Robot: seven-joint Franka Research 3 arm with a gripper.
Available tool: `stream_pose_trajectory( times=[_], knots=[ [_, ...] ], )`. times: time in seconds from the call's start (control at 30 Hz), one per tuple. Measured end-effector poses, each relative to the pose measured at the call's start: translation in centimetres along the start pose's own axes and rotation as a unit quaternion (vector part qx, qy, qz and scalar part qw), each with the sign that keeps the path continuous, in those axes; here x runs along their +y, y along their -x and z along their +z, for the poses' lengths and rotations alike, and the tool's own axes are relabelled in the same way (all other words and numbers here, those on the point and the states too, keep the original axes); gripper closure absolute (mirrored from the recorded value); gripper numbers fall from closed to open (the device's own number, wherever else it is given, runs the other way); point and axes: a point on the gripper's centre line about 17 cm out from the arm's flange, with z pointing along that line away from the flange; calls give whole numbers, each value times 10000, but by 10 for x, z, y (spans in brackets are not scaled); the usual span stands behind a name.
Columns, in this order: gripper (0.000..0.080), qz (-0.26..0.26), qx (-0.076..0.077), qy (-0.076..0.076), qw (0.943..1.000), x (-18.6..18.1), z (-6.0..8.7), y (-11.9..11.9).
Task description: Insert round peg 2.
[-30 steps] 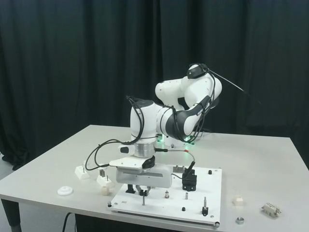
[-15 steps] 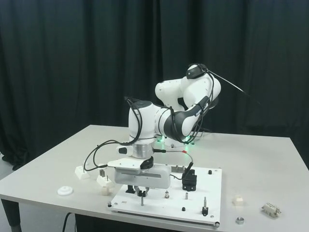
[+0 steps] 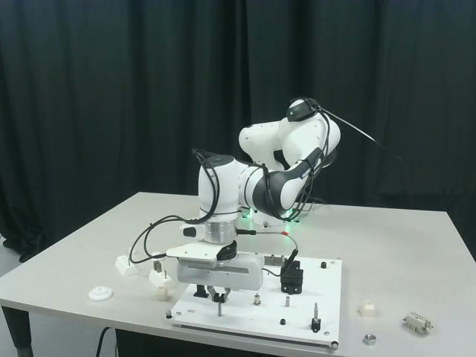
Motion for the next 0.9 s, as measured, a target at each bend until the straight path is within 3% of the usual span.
stream_pose_trajectory(
  times=[0.53, 0.9],
  knots=[
    [744, -4, -38, -3, 10000, 0, 0, 2],
    [744, -5, 29, 40, 10000, 2, 0, -2]
  ],
)
